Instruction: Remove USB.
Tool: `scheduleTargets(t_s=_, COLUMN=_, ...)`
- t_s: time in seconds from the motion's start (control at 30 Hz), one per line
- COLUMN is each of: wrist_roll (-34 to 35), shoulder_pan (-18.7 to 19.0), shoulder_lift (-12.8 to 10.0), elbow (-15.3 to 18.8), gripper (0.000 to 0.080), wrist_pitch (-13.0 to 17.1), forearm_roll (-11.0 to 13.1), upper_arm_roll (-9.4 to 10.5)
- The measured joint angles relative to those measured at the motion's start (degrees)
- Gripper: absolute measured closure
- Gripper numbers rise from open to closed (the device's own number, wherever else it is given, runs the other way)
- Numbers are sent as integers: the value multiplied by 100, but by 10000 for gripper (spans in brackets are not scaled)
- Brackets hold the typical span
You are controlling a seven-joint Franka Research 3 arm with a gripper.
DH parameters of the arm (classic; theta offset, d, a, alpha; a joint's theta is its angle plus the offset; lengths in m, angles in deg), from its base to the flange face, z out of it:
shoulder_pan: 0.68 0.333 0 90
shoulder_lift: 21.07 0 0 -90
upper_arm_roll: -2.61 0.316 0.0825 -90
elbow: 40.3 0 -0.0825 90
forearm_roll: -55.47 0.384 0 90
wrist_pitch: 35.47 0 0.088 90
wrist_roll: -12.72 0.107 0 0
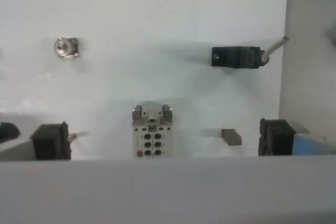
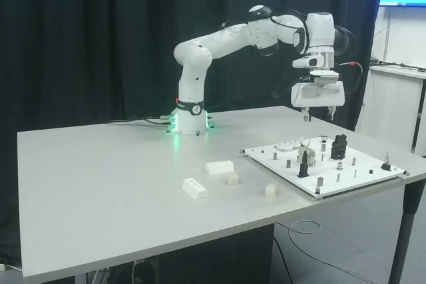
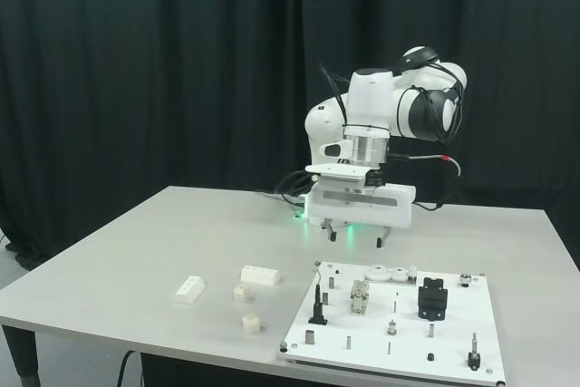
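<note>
While jaws (image 3: pixel 356 238) hang wide open, empty | flat white board (image 3: pixel 453 351) | black boxy USB plug (image 1: pixel 236 57)

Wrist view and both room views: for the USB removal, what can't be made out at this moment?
- USB plug: the wrist view shows a black plug with a grey cable on the white board, but its type is unreadable.
- Gripper: high above the board; whether it is open is unclear from either room view.
- Board parts in the room views: too small to identify.
- Wrist view's lower part: blocked by a grey bar.
</note>
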State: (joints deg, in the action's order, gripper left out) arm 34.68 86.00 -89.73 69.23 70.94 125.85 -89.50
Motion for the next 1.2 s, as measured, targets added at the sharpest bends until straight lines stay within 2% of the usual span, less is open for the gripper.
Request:
scheduleTargets(t_s=0.43, wrist_roll=-78, shoulder_pan=-228, shoulder_lift=5, elbow=-115, gripper=3, wrist_pitch=41, forearm_roll=0, upper_arm_roll=-60)
scheduleTargets(t_s=0.73, wrist_roll=-148, shoulder_pan=-558, shoulder_lift=17, elbow=-402, gripper=3, wrist_pitch=29, forearm_roll=0, upper_arm_roll=-102)
scheduleTargets(t_s=1.2, wrist_roll=-330, shoulder_pan=-1253, shoulder_lift=12, elbow=-941, gripper=3, wrist_pitch=-592, forearm_roll=-17, upper_arm_roll=-57)
